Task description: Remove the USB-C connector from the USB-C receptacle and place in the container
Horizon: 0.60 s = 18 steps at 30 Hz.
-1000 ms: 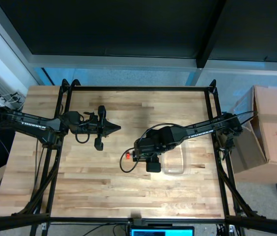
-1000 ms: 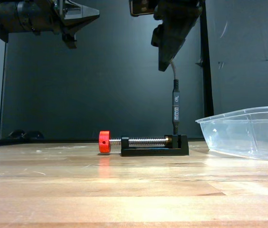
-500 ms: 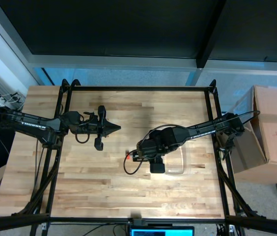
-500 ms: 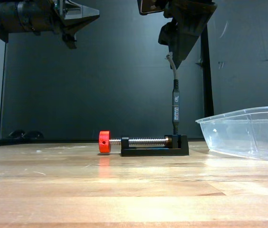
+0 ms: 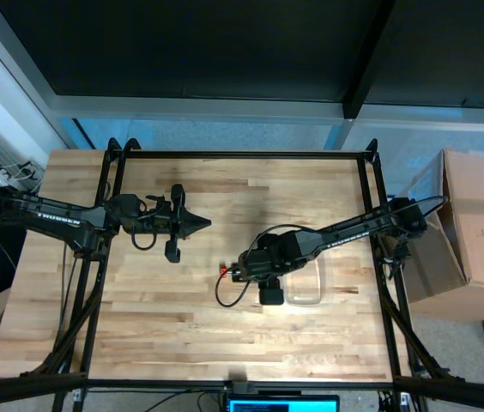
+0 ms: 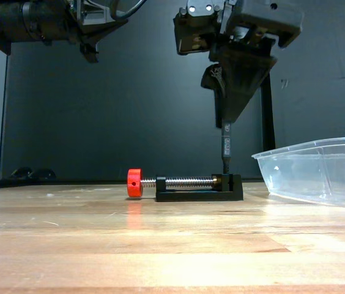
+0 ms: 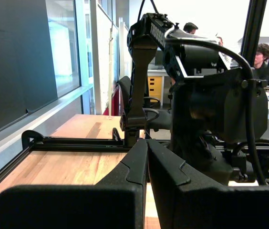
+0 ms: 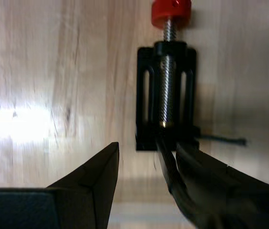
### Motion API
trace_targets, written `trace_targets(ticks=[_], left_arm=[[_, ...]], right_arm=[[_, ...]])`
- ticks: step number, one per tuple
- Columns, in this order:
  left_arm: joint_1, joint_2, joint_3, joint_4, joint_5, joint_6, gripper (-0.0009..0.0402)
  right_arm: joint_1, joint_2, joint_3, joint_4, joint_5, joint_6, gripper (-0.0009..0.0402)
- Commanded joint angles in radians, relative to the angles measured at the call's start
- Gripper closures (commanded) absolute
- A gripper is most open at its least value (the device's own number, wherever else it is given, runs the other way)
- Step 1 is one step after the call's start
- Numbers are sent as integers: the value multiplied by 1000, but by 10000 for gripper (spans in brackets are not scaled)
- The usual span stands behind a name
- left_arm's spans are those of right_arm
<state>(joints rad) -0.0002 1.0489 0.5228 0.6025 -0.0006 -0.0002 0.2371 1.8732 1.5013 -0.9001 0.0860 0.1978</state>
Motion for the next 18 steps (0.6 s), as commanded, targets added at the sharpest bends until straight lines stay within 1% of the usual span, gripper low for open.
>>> trace_targets(ticks=[1,7,12,18], left_arm=[[0,0,0,0,0,0,393],[0,0,0,0,0,0,393],[0,0,0,0,0,0,393],[0,0,0,0,0,0,393]], right_arm=[[-2,0,-11,3,1,3,244],[-2,0,-12,-14,2,3,281],[-5,0,-12,-14,55,6,317],[-6,0,-12,-17,52,5,380]])
